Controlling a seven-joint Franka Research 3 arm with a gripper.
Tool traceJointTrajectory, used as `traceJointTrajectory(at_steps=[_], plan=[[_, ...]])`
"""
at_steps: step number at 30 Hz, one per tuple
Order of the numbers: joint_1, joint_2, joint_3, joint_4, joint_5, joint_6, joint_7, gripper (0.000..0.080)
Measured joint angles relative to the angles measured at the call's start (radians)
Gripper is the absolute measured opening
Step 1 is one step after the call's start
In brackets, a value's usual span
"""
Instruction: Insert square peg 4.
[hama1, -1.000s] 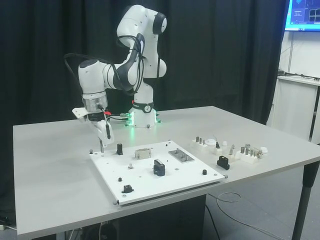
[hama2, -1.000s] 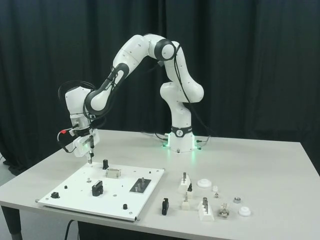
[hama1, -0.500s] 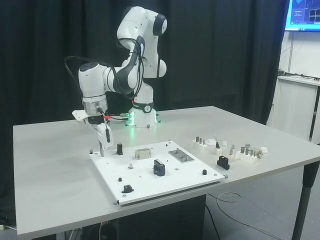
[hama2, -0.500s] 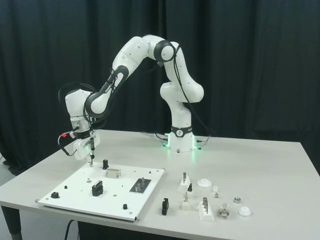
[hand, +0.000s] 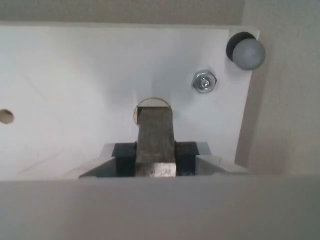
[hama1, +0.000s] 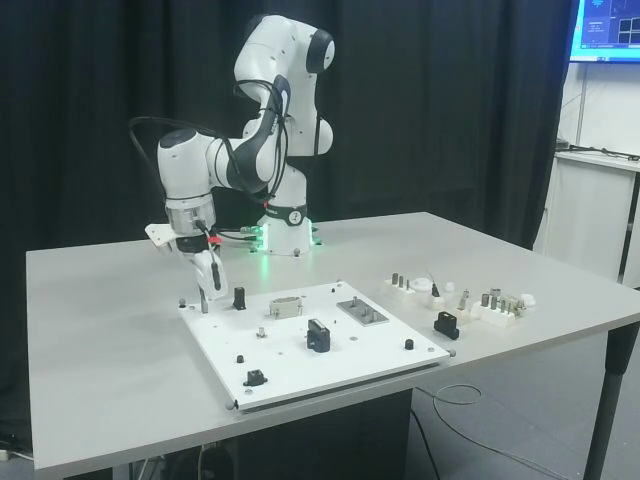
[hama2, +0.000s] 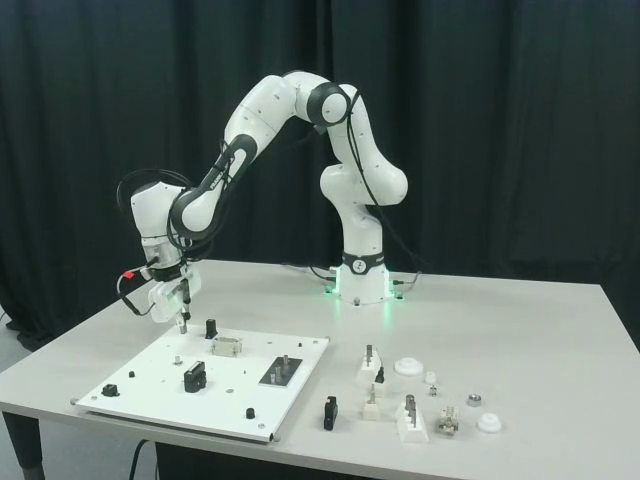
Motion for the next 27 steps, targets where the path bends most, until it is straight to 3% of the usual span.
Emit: traceJointTrajectory(at_steps=[27], plan=[[0.000,0.006,0.000,-0.007,0.024,0.023,-0.016,0.0155]])
